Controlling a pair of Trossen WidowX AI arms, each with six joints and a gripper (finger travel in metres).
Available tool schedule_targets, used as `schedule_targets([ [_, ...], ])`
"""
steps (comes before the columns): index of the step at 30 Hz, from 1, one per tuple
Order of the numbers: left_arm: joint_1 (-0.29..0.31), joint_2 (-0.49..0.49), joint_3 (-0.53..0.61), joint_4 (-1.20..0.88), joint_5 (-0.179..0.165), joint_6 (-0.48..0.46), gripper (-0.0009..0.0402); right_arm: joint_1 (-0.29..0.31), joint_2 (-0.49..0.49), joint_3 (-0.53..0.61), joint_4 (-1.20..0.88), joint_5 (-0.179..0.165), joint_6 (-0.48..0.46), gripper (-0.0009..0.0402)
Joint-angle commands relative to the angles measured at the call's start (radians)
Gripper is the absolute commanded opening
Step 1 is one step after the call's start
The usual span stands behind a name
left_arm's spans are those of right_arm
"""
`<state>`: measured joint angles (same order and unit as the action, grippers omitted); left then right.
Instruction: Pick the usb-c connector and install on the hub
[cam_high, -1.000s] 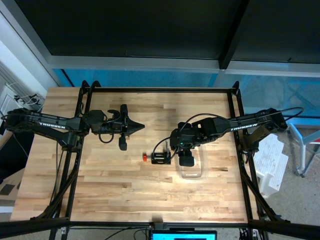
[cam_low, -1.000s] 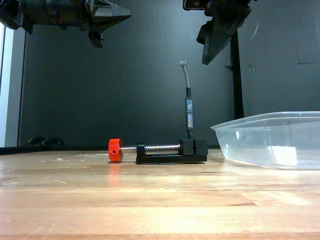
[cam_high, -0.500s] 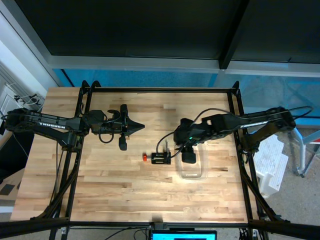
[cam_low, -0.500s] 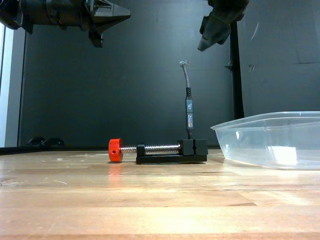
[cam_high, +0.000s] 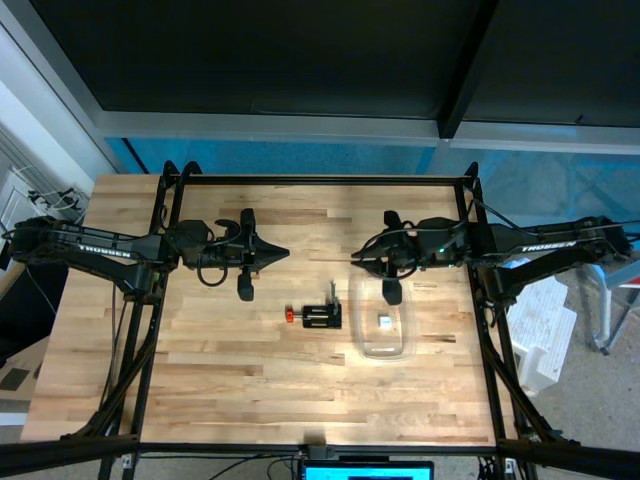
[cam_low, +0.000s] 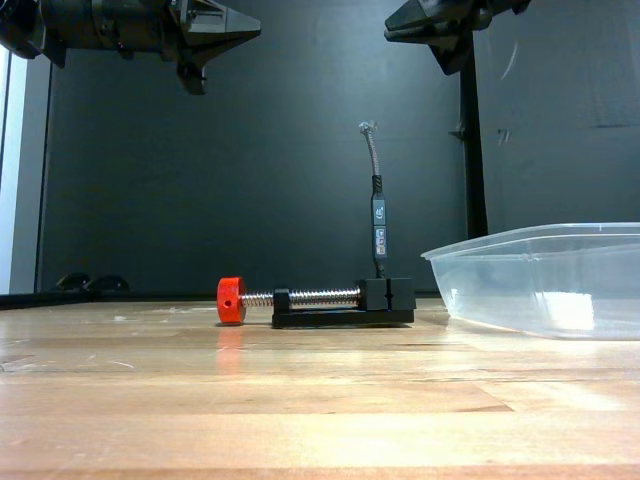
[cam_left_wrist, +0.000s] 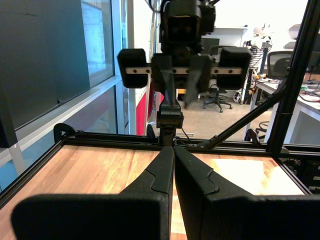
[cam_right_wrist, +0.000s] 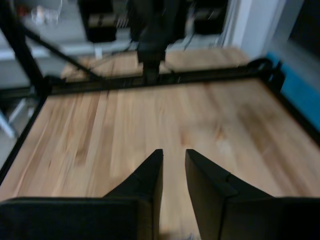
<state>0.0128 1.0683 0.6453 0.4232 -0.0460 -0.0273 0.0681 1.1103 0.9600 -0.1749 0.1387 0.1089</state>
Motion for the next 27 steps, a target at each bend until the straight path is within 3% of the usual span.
schedule_targets([
  [1, 0.000, 0.000, 0.000, 0.000, 0.000, 0.000, 0.0000, -0.011, -0.042, -0.082, 0.165, -0.001, -0.013, 0.0027],
  [6, 0.000, 0.000, 0.000, 0.000, 0.000, 0.000, 0.0000, -0.017, -0.080, -0.166, 0.309, -0.001, -0.013, -0.0002],
  [9, 0.000, 0.000, 0.000, 0.000, 0.000, 0.000, 0.0000, -0.018, -0.090, -0.192, 0.341, -0.011, -0.013, 0.0002],
  [15, 0.000, 0.000, 0.000, 0.000, 0.000, 0.000, 0.0000, -0.054, -0.101, -0.248, 0.433, -0.091, -0.024, 0.0000],
  [27, 0.000, 0.000, 0.000, 0.000, 0.000, 0.000, 0.0000, -0.077, -0.103, -0.279, 0.488, -0.093, -0.048, 0.0000],
])
